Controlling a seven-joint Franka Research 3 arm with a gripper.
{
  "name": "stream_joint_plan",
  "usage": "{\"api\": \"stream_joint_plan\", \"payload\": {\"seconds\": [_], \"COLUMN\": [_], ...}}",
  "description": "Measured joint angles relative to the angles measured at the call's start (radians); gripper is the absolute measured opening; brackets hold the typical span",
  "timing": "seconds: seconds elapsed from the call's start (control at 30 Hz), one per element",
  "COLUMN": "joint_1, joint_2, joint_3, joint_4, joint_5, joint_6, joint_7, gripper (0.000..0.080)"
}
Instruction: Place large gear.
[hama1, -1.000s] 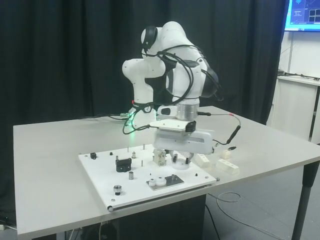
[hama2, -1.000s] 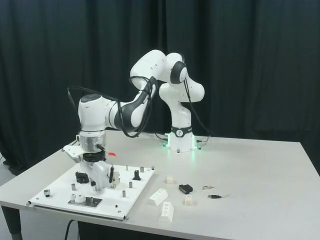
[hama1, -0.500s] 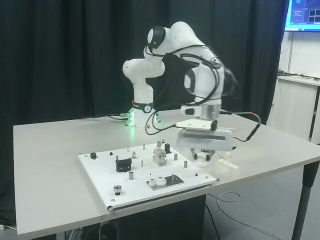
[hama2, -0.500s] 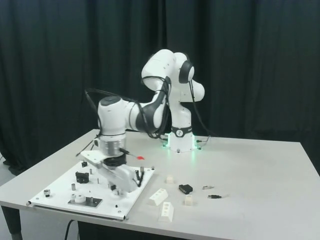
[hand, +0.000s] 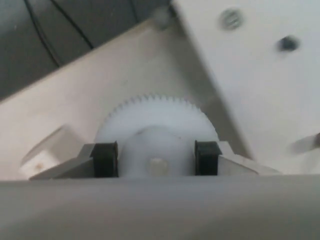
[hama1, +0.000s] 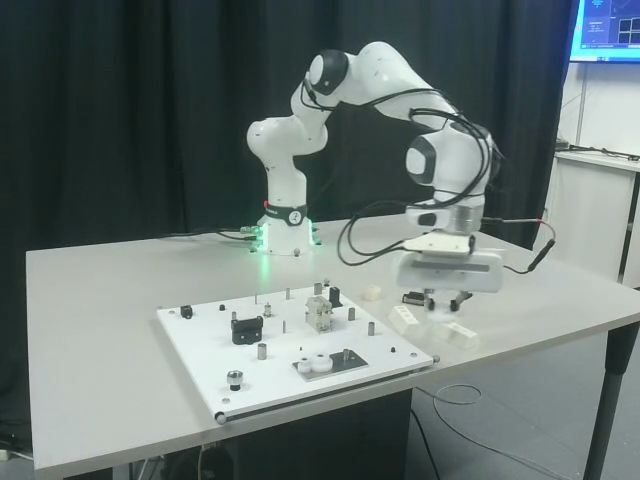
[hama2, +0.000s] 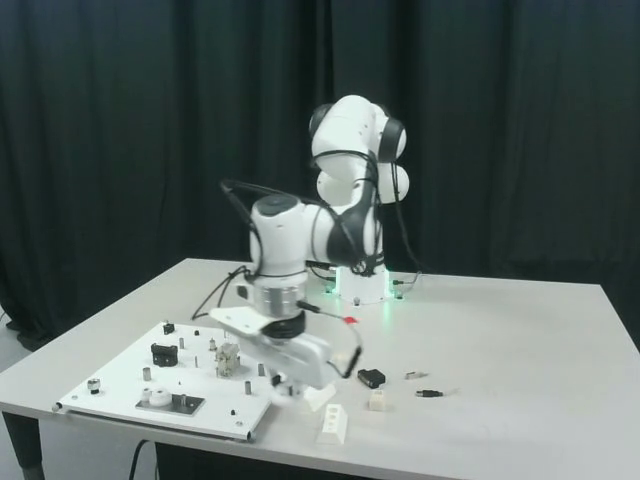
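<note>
The white arm (hama1: 380, 70) reaches from its base at the back of the grey tabletop (hama1: 110, 290) toward the right of the first room view, its tool (hama1: 446, 303) hanging low just past the right edge of the white assembly board (hama1: 200, 340). In the wrist view the tool (hand: 156, 159) is pinching the large gear (hand: 157, 122): two black fingertips (hand: 105, 159) press against the raised hub on either side, and the toothed rim fans out beyond them, filling the centre of the frame. The board's edge and a corner screw (hand: 230, 19) lie toward the upper right of that frame, and a small white block (hand: 47, 150) sits at lower left. In the second room view the tool (hama2: 285, 385) is at centre frame, over the board's right edge (hama2: 262, 405), with white blocks (hama2: 331, 425) on the tabletop just to its right. A black connector (hama2: 371, 377) lies further right, near centre. On the board, a black fixture (hama1: 246, 329) stands left of centre, and a small grey plate carrying white discs (hama1: 318, 366) sits near the front edge.
</note>
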Motion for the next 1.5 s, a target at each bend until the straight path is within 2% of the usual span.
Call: {"api": "stream_joint_plan", "payload": {"seconds": [0.83, 1.23, 1.5], "joint_1": [0.225, 0.299, 0.331], "joint_2": [-0.009, -0.009, -0.009], "joint_3": [0.000, 0.000, 0.000], "joint_4": [-0.049, -0.092, -0.128], "joint_5": [0.000, -0.002, -0.023], "joint_6": [0.004, 0.037, 0.068], "joint_7": [0.136, 0.184, 0.211], "gripper": [0.0329, 0.0329, 0.0329]}}
